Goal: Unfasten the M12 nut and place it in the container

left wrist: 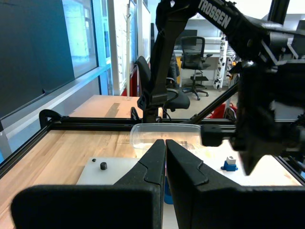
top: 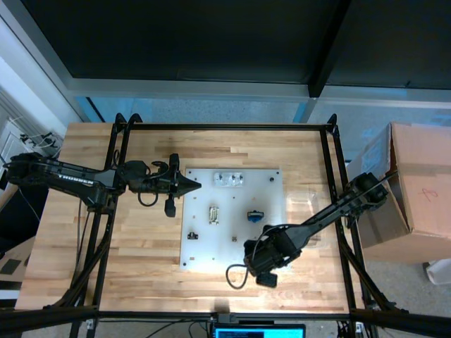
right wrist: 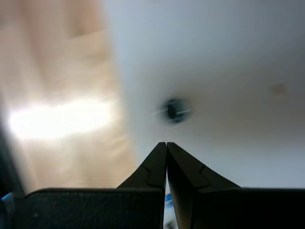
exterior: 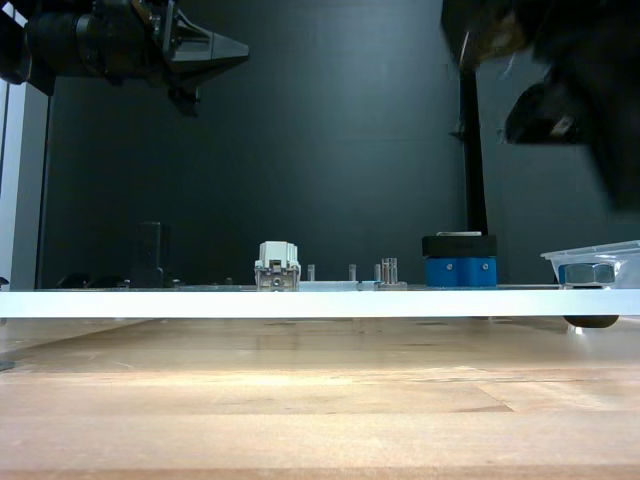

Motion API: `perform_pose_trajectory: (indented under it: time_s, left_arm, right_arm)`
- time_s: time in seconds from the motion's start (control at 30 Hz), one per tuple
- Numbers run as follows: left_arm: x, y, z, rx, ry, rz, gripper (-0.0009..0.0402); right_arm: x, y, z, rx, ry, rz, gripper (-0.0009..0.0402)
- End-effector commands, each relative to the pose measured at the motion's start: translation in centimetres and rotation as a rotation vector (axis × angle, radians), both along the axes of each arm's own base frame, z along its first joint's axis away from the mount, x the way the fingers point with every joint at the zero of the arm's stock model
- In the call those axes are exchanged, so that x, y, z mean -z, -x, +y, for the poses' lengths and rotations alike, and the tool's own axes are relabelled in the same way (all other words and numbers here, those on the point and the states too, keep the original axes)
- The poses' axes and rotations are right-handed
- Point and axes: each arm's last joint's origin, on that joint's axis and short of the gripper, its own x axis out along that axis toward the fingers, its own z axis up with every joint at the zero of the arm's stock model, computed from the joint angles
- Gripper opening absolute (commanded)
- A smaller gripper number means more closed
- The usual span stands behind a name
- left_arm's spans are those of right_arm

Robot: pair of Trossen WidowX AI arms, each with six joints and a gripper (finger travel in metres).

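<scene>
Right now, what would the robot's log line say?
left gripper: shut, raised over board's far left edge | right gripper: shut, empty, near nut | nut: on its stud

Our black left arm (top: pixel 70 179) stretches level from the left and rides high. Its black, pointed left gripper (top: pixel 196 185) aims inward, fingers pressed together on nothing. Our black right arm (top: pixel 324 215) slants down and inward. Its black right gripper (right wrist: pixel 166 144) points downward, fingers likewise together and empty.
</scene>
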Motion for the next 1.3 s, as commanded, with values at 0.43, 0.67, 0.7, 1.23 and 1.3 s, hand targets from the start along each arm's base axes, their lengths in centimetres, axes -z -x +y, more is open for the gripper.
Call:
perform_pose_trajectory:
  time_s: [0.43, 0.67, 0.7, 1.23, 1.3]
  left_arm:
    - [0.0, 0.0, 0.0, 0.0, 0.0, 0.0, 0.0]
    - [0.0, 0.0, 0.0, 0.0, 0.0, 0.0, 0.0]
    - [0.0, 0.0, 0.0, 0.0, 0.0, 0.0, 0.0]
    - [0.0, 0.0, 0.0, 0.0, 0.0, 0.0, 0.0]
    - [0.0, 0.0, 0.0, 0.0, 0.0, 0.0, 0.0]
  right_arm:
    - [2.2, -1.3, 0.6, -0.046, -0.04, 0.021, 0.0]
    - [2.8, -1.3, 0.5, -0.041, -0.031, 0.031, 0.0]
    - [2.8, -1.3, 0.4, -0.039, -0.025, 0.028, 0.0]
    - [3.1, -1.3, 0.1, -0.023, 0.011, 0.023, 0.0]
    - [3.1, -1.3, 0.1, -0.023, 0.011, 0.023, 0.0]
